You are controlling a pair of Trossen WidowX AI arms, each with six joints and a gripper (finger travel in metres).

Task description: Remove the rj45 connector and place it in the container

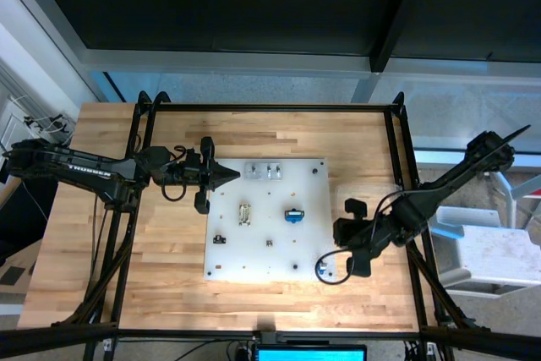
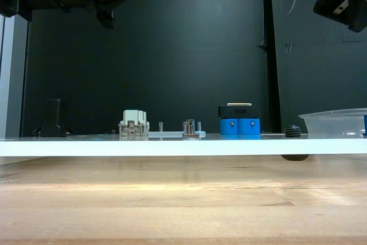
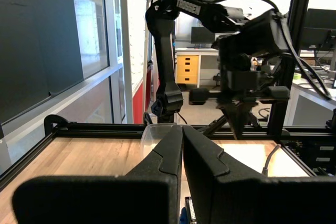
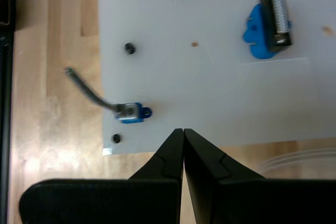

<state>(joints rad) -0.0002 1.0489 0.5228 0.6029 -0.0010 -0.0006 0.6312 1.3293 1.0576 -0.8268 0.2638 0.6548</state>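
A pale butcher-block desk [image 1: 127, 251] is filling the middle of the room, and a black metal frame [image 1: 270, 107] is running round its edges. Speckled grey floor [image 1: 254, 86] is showing beyond the far edge, and a dark backdrop [image 2: 183, 55] is rising behind it. Daylight is pouring through tall windows [image 3: 89, 30] along one wall. Farther off, a yellow drawer cabinet [image 3: 188, 69] is standing below a dark monitor [image 3: 202, 35]. A lit blue screen [image 1: 310, 352] is glowing at the desk's near edge.
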